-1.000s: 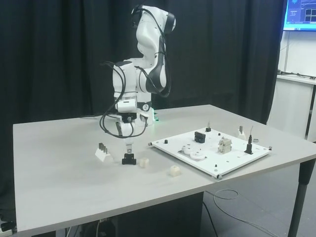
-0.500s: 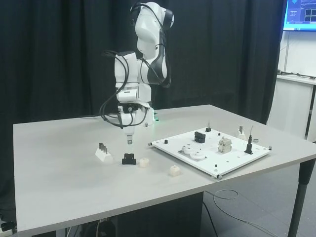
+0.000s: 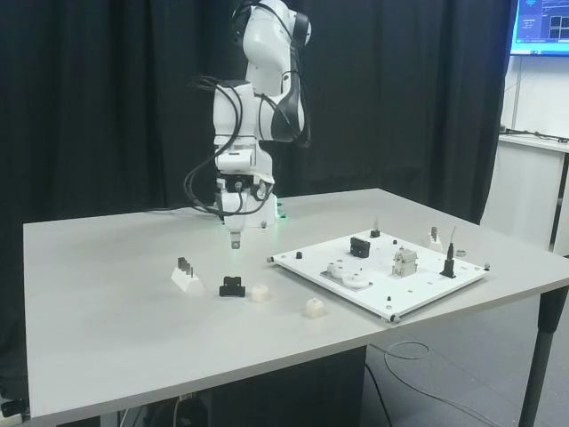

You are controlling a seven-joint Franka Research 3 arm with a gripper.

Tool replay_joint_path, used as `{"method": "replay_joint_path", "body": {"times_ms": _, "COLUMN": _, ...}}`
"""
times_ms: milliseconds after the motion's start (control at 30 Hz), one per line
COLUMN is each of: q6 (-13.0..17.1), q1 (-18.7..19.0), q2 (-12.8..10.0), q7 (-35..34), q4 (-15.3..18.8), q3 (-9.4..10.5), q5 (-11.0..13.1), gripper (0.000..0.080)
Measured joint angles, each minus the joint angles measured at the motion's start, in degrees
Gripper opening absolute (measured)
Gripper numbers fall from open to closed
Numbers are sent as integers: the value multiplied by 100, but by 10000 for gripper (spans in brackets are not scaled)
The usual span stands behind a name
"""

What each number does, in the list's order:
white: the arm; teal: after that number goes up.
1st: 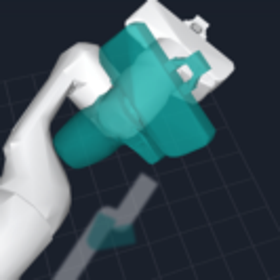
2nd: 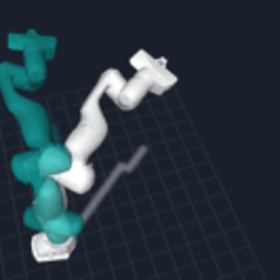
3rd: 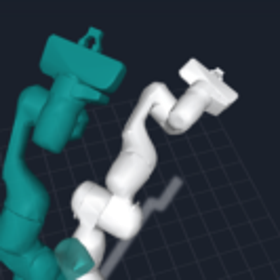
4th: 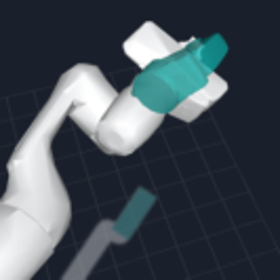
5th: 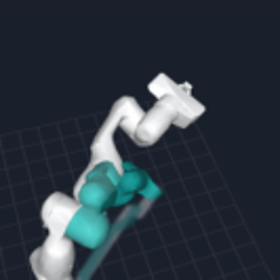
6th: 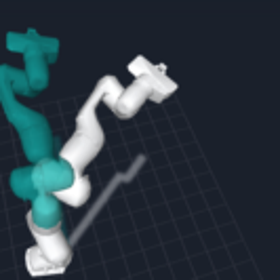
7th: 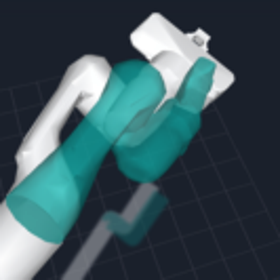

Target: Pick D-SUB.

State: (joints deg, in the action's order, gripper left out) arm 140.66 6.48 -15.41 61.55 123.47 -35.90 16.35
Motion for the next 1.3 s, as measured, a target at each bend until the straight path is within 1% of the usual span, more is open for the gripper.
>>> {"method": "replay_joint_path", "body": {"times_ms": 133, "q6": -113, "q1": 15, "q2": 41, "q7": -252, "q4": -61, "q3": 0, "q5": -142, "gripper": 800}}
{"method": "replay_joint_path", "body": {"times_ms": 233, "q6": -191, "q1": 28, "q2": 60, "q7": -500, "q4": -115, "q3": 0, "q5": -191, "gripper": 800}}
{"method": "replay_joint_path", "body": {"times_ms": 533, "q6": -424, "q1": 78, "q2": 105, "q7": -1579, "q4": -264, "q3": 0, "q5": -356, "gripper": 800}}
{"method": "replay_joint_path", "body": {"times_ms": 900, "q6": -711, "q1": 102, "q2": 107, "q7": -3411, "q4": -425, "q3": 0, "q5": -483, "gripper": 800}}
{"method": "replay_joint_path", "body": {"times_ms": 1067, "q6": -756, "q1": 103, "q2": 105, "q7": -4198, "q4": -443, "q3": 0, "q5": -499, "gripper": 800}}
{"method": "replay_joint_path", "body": {"times_ms": 1300, "q6": -757, "q1": 98, "q2": 80, "q7": -5944, "q4": -443, "q3": -7, "q5": -531, "gripper": 800}}
